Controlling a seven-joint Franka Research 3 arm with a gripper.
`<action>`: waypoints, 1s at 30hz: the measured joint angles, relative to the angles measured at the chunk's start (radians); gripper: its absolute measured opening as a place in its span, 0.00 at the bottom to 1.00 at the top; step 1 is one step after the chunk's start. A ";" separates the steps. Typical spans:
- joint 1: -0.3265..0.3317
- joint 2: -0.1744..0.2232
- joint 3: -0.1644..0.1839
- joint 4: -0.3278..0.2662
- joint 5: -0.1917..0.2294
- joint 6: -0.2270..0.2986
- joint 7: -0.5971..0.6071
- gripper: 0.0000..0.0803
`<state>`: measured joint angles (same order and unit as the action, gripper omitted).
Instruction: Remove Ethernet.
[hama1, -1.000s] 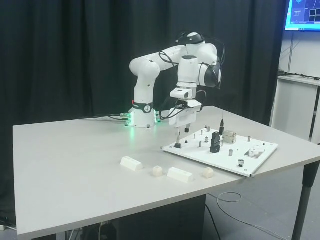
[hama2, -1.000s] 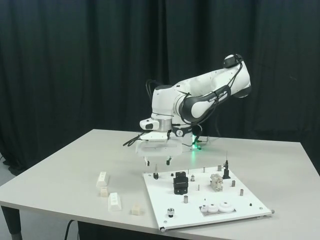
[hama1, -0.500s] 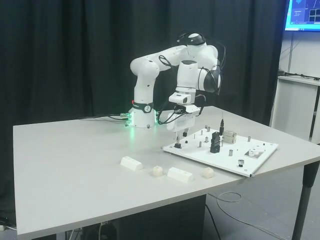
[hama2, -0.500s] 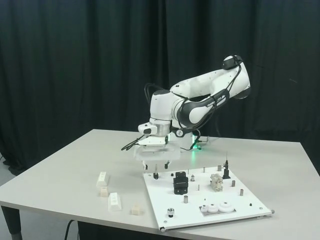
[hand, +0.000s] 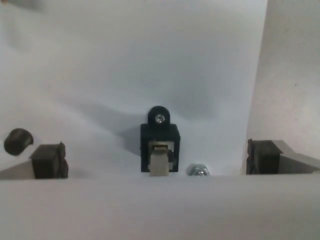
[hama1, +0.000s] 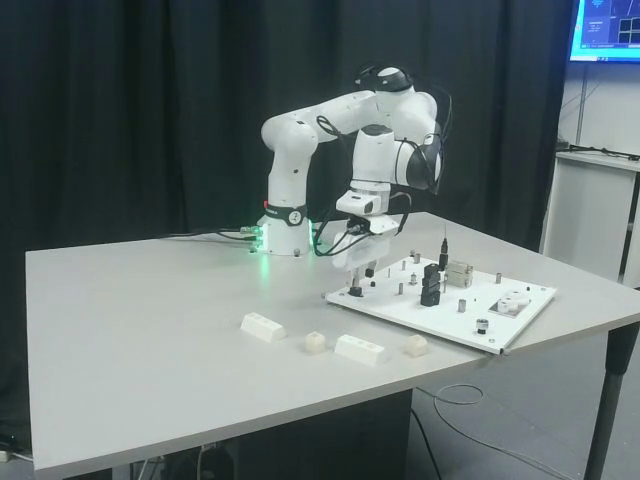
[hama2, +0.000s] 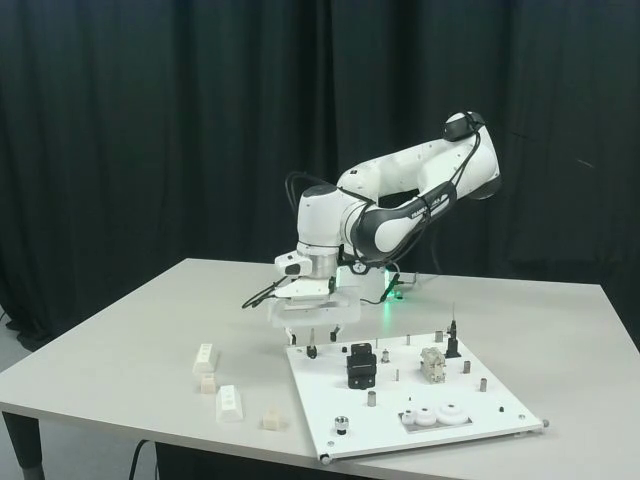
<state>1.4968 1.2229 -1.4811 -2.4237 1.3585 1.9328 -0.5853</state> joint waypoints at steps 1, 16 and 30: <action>-0.001 0.000 0.001 0.000 0.000 -0.002 0.000 1.00; -0.008 0.000 0.011 0.000 0.000 -0.018 0.000 1.00; -0.009 0.000 0.022 0.000 0.000 -0.020 0.000 1.00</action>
